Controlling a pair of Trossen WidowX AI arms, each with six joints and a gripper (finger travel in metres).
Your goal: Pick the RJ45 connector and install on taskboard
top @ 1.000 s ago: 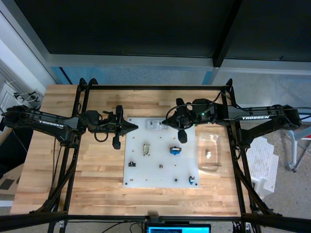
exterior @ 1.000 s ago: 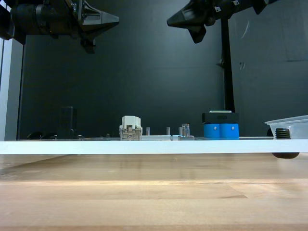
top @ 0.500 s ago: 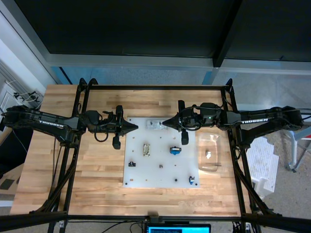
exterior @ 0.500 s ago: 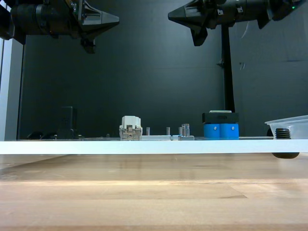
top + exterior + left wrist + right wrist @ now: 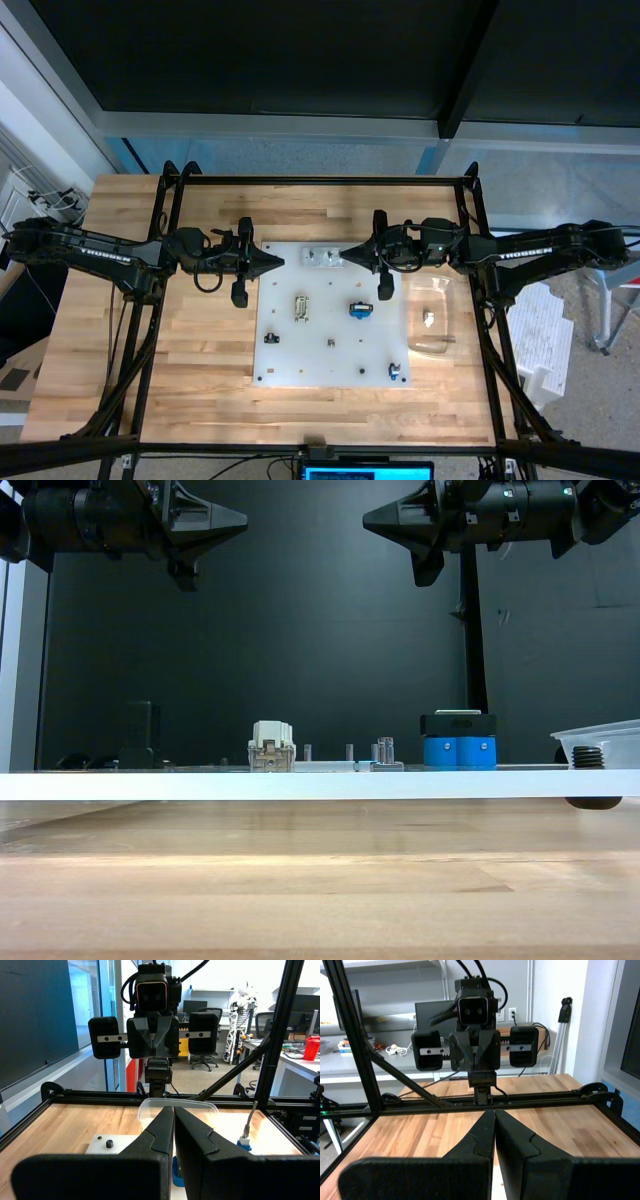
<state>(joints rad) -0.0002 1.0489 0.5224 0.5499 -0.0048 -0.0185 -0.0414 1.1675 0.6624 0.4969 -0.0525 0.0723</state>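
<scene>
Right gripper (image 5: pixel 345 254) has edged rightward, above the far edge of the taskboard (image 5: pixel 300 350). Left gripper (image 5: pixel 281 262) hovers over its left edge; both jaws clenched.

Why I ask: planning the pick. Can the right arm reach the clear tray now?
Probably yes. The right gripper, shut, hangs high over the far edge of the taskboard, beside the clear tray, with nothing between. The left gripper, shut, hangs over the board's far-left corner.
</scene>
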